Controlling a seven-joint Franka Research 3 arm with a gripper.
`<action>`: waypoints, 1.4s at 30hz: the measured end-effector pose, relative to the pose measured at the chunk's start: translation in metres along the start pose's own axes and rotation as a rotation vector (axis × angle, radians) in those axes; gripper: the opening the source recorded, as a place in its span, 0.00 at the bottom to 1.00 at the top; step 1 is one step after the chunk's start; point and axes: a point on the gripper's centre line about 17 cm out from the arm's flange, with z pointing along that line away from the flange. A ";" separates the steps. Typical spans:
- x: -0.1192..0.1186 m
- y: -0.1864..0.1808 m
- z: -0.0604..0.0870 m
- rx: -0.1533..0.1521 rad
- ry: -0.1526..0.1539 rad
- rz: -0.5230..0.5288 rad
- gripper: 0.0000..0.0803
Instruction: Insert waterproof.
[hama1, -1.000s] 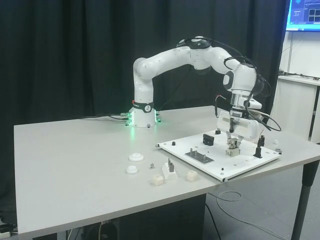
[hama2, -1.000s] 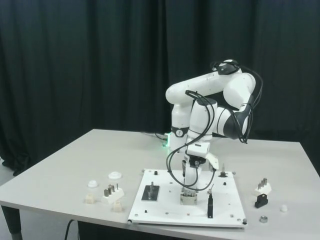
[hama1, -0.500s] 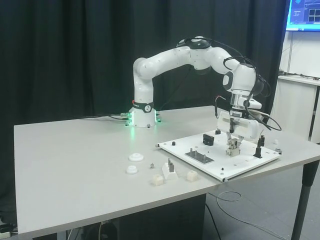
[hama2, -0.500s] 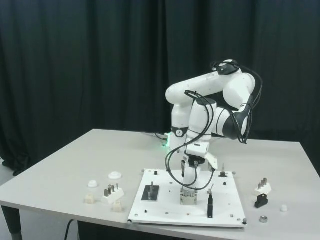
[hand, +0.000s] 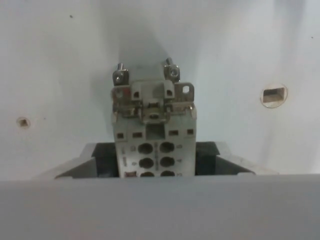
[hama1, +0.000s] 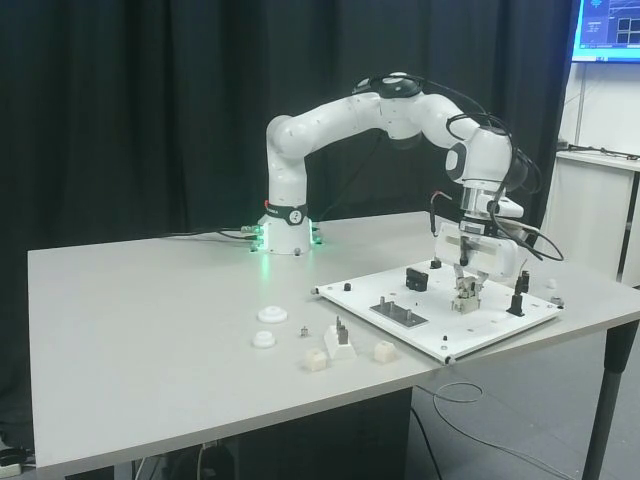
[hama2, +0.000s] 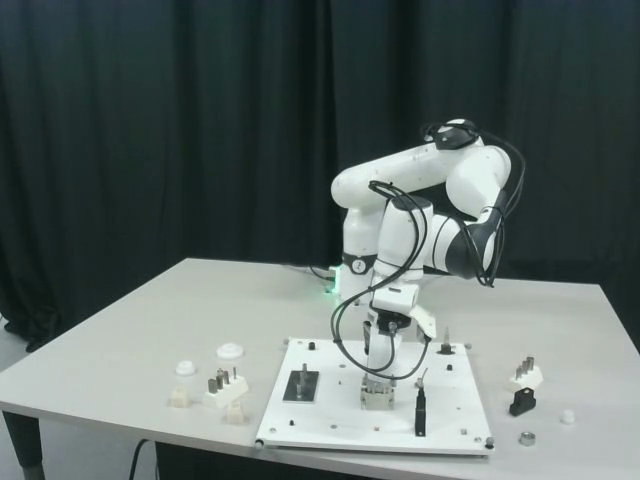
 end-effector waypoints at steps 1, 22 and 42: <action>0.000 0.000 0.000 0.000 0.000 0.000 0.39; -0.004 -0.001 0.002 0.005 0.002 -0.032 0.39; -0.003 -0.001 0.005 0.006 0.019 -0.043 0.39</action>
